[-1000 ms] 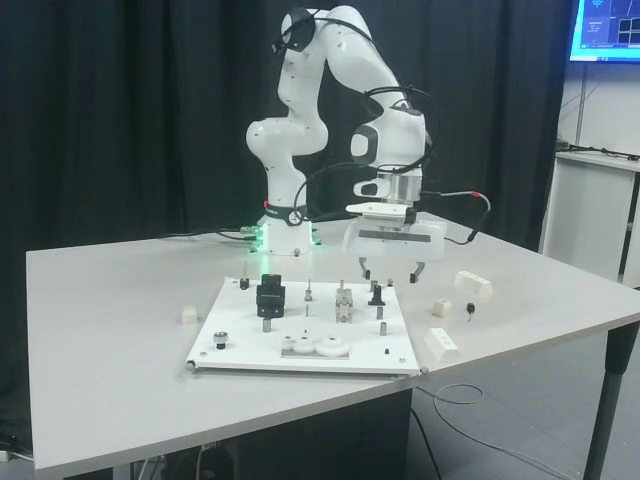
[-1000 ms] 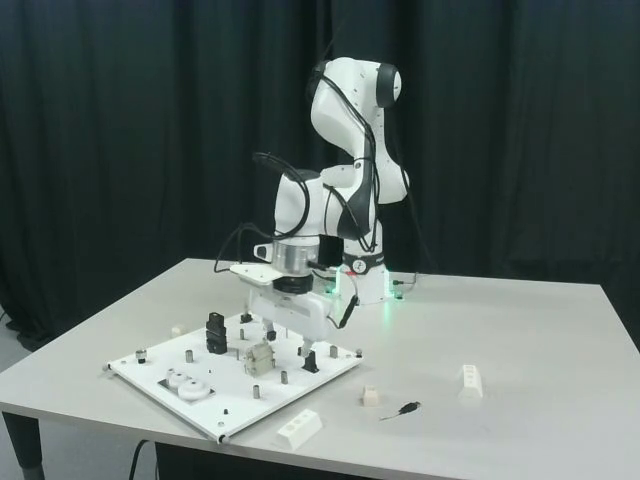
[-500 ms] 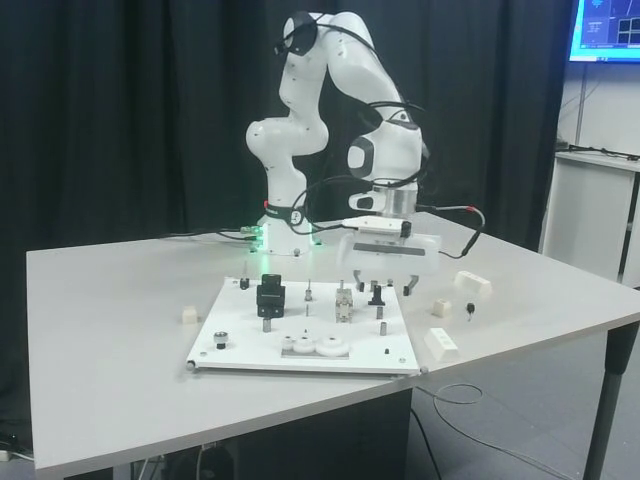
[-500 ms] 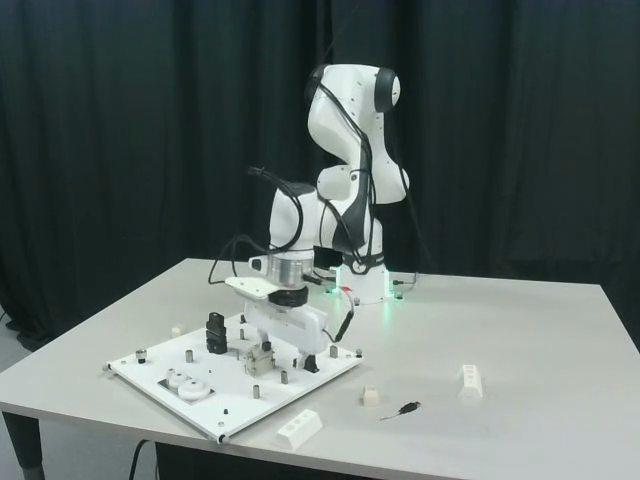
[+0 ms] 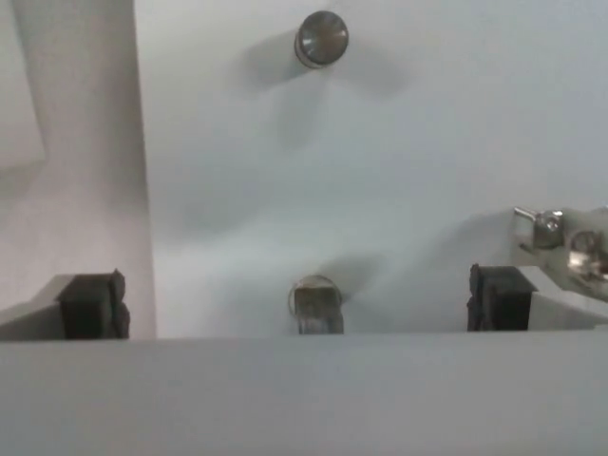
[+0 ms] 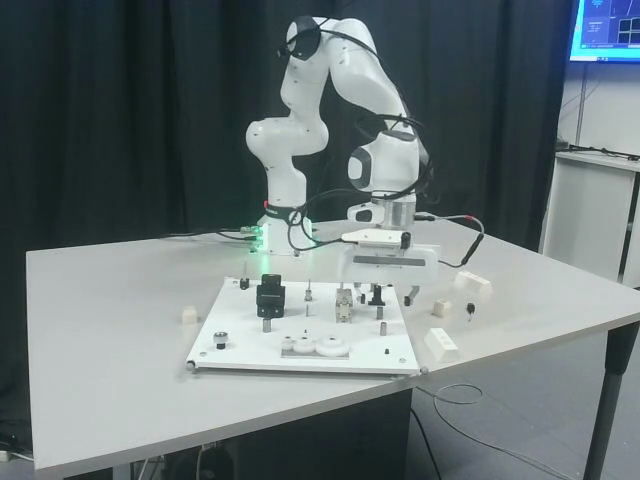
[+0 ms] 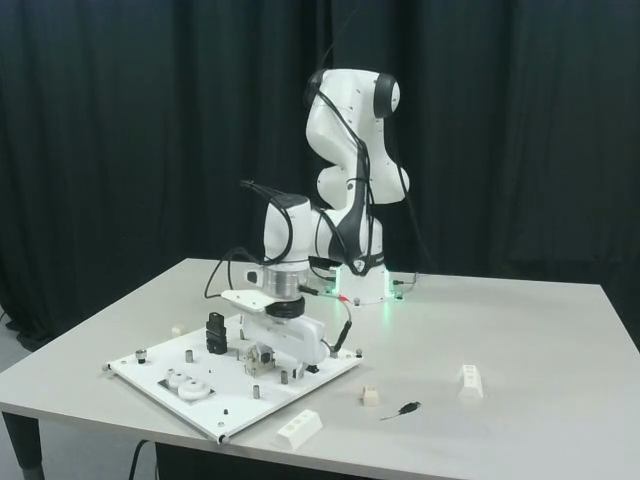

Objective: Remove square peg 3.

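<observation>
On the grey table (image 6: 110,310) lies a white board (image 6: 240,345) of small parts, and low over it the gripper (image 5: 294,309) stands open, its black fingertips (image 5: 92,306) well apart either side of the square peg (image 5: 316,307).

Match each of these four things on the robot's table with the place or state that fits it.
Things:
1. pincer
2. square peg
3. white board
4. black tool

Places or states:
A. lies flat on the grey table and bears the pegs and gears
B. lies on the bare table, off the board, near a small white block
C. stands upright on the board, between the two black fingertips
D. down low over the board, open, one finger on each side of a peg

Pairs: 1-D, 2-C, 3-A, 4-B
</observation>
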